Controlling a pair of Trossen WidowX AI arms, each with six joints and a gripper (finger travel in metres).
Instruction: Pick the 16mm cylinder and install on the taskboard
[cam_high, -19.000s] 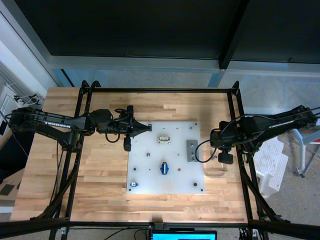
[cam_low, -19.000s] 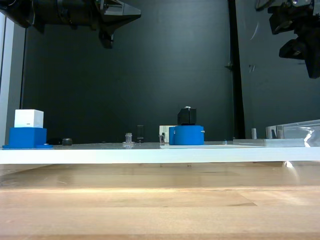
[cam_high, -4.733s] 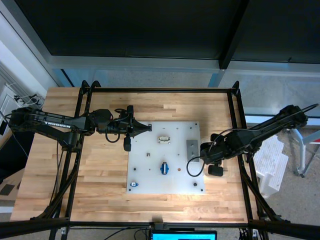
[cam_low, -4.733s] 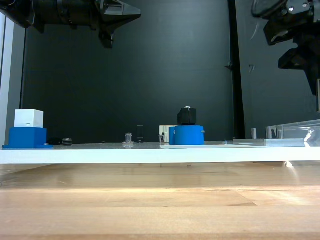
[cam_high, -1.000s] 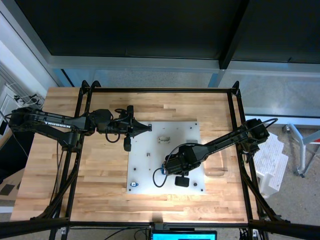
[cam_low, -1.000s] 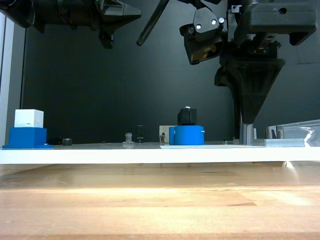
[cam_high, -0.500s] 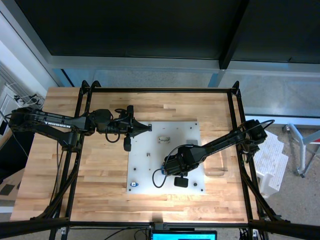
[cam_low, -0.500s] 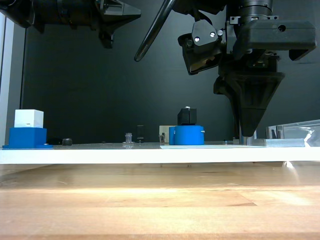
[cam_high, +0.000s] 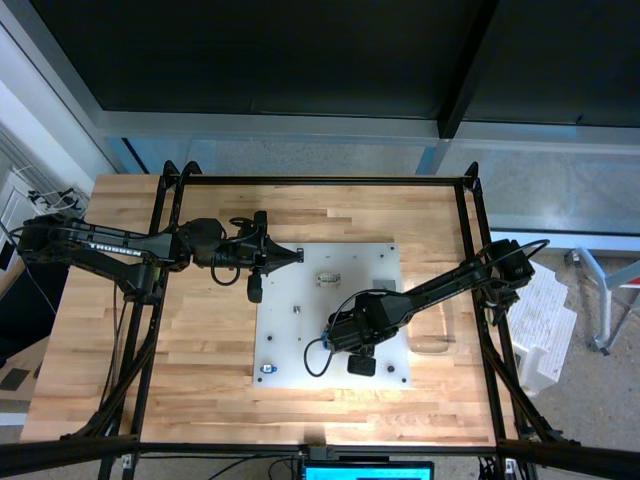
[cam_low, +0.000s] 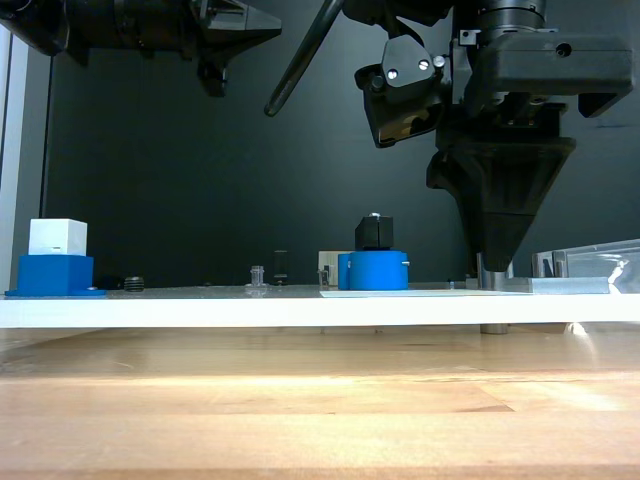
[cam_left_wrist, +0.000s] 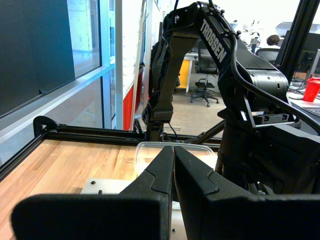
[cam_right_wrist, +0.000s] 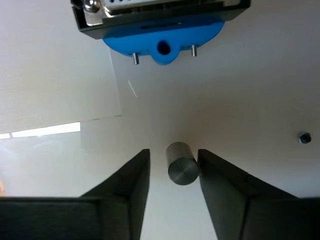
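The taskboard (cam_high: 300, 345) is a white square plate; its near edge runs across the low view (cam_low: 250, 310). My right gripper (cam_high: 358, 335) points straight down over it, just right of the blue fitting (cam_high: 328, 335). The 16mm cylinder (cam_right_wrist: 182, 170) stands upright in the board between the fingers of the right gripper (cam_right_wrist: 173, 152), which is open, with a gap on one side. In the low view the cylinder (cam_low: 493, 278) shows under the right gripper (cam_low: 495, 262), and its lower end pokes out beneath the board. My left gripper (cam_high: 295, 255) hangs shut over the board's back-left corner.
A beige connector (cam_high: 326, 279) sits at the board's back. A blue block with a white top (cam_low: 55, 262) stands at the near-left corner. A clear plastic tray (cam_high: 440, 325) lies right of the board. A black frame (cam_high: 310, 181) rings the table.
The right gripper has sunk a little, and the cylinder has gone down into the board; its lower end now shows under the plate. The left arm has not moved.
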